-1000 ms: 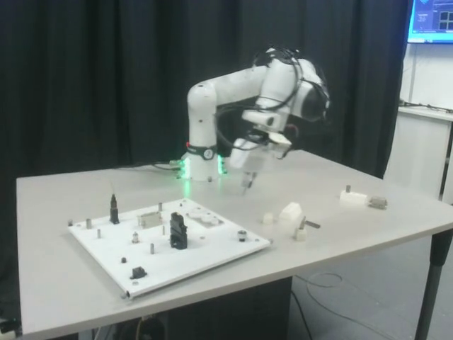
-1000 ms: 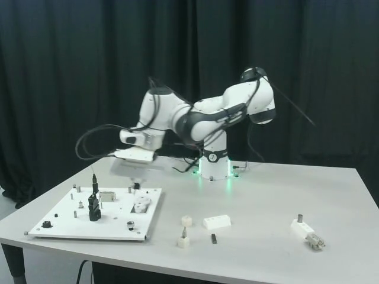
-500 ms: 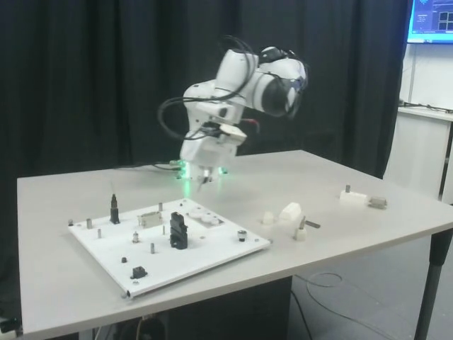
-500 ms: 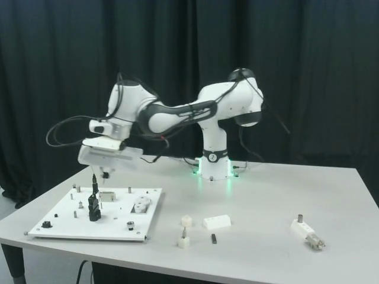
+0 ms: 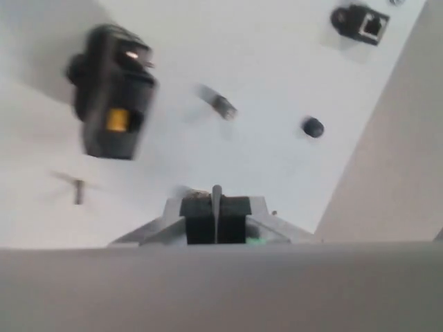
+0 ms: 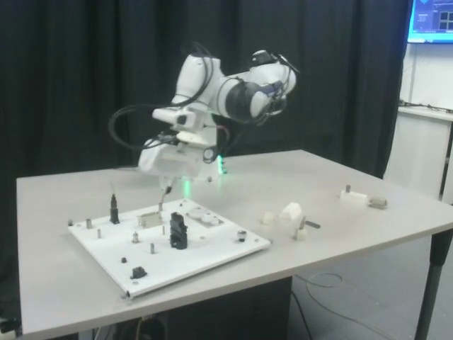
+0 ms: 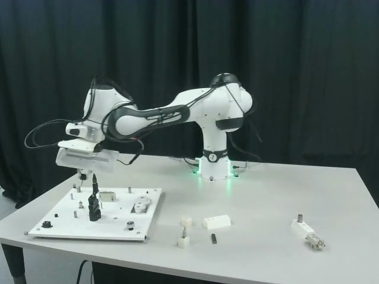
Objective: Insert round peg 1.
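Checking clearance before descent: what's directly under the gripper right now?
Under the gripper lies the flat white board, with the black block connector and short grey pins nearby. The jaws are shut on a thin grey round peg. The target hole isn't visible.

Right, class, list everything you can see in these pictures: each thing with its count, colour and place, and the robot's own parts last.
table: one, grey, under everything
board: one, white, flat on the table below the hand
connector block: one, black, upright on the board
pins: several, grey, standing on the board
loose blocks: a few, white, on the table beside the board
long piece: one, white with a grey end, apart near the table's edge
round peg: one, grey, held between the hand's fingers
arm: one, white, green light at its base
hand: one, shut on the peg, above the board
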